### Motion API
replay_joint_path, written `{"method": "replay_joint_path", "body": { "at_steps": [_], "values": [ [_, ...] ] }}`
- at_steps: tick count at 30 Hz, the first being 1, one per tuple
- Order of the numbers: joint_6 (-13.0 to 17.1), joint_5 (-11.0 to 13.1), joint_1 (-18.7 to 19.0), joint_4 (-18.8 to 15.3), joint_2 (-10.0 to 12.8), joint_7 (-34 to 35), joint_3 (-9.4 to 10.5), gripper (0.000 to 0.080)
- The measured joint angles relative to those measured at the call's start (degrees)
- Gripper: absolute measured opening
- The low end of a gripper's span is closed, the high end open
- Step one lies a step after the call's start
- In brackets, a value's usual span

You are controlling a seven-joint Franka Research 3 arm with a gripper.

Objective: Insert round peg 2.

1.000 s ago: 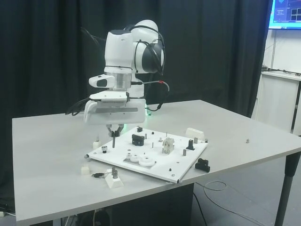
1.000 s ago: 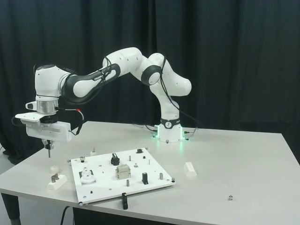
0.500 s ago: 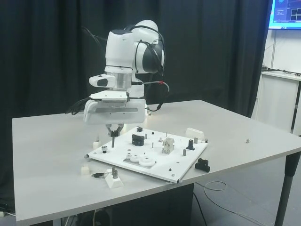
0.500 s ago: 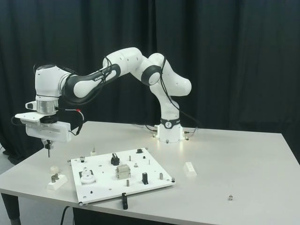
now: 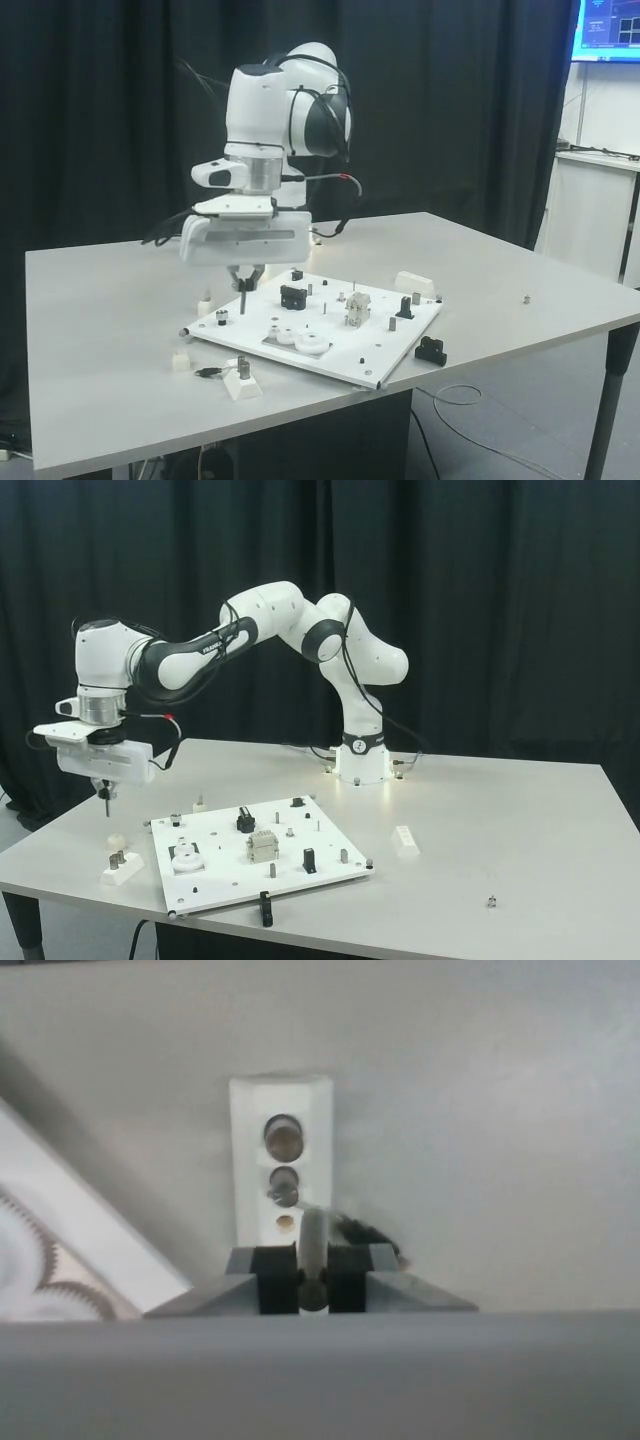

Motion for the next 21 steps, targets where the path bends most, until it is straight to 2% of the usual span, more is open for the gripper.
{"method": "replay_joint_path", "body": {
  "at_steps": [21],
  "values": [
    [-14.5, -0.4, 5.4, 0.1, -1.4, 8.9, -0.07, 0.0057]
  ]
}}
